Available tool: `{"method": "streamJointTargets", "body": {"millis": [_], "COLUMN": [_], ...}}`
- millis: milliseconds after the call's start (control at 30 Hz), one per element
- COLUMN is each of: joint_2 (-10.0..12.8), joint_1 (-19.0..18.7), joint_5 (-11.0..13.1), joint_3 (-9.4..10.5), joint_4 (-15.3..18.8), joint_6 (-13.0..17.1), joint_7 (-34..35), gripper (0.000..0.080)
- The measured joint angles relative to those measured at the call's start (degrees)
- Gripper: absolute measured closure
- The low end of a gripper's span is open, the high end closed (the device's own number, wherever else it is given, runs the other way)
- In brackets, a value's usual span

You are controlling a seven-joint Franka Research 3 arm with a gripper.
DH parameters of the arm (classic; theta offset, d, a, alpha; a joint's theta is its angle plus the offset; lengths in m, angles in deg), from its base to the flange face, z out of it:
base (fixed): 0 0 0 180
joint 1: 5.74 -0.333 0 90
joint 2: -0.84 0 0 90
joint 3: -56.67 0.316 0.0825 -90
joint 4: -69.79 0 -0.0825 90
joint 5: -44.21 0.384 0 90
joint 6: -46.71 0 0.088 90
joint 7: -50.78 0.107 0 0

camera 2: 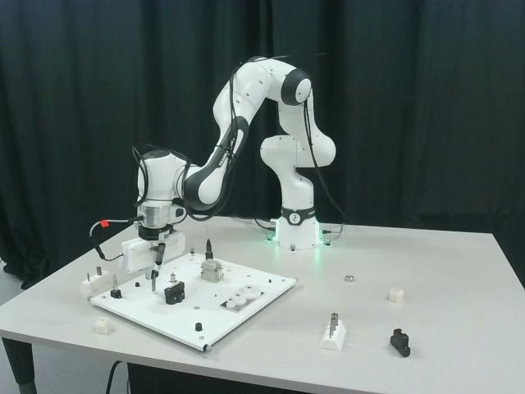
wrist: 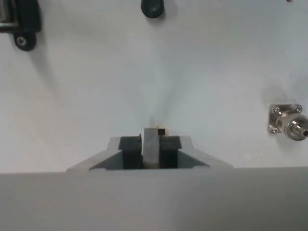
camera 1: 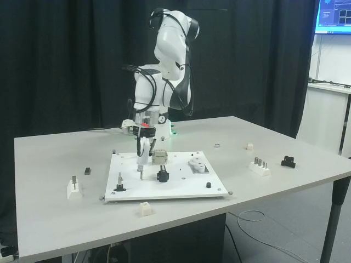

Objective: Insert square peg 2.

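My gripper (wrist: 150, 143) is shut on a grey square peg (wrist: 150, 156), which stands upright between the black finger pads (wrist: 130, 153). The peg's lower end hangs close over the white board (wrist: 144, 72), right beside a small dark square hole (wrist: 160, 130). I cannot tell whether the peg touches the board. In the first room view the gripper (camera 1: 141, 162) points straight down over the board's (camera 1: 181, 189) left half, with the peg (camera 1: 141, 172) below it. The second room view shows the gripper (camera 2: 155, 261) and peg (camera 2: 153, 281) near the board's (camera 2: 238, 324) left end.
On the board are a metal connector (wrist: 288, 122), a black knob (camera 1: 162, 175), a grey block (camera 1: 159, 156) and a black post (camera 1: 119, 183). Around it on the table lie a white peg holder (camera 1: 74, 189), a white cube (camera 1: 144, 208), another peg holder (camera 1: 260, 166) and a black part (camera 1: 288, 161).
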Motion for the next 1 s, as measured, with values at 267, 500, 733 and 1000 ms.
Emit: {"method": "streamJointTargets", "body": {"millis": [267,500,733,1000], "joint_2": [0.1,0.2,0.6,0.8], "joint_1": [0.0,0.0,0.0,0.0], "joint_5": [0.0,0.0,0.0,0.1], "joint_3": [0.06,0.15,0.19,0.35], "joint_4": [0.0,0.0,0.0,0.0], "joint_6": [0.0,0.2,0.6,0.9], "joint_7": [0.0,0.0,0.0,0.0], "gripper": [0.0732,0.0732,0.0732,0.0732]}}
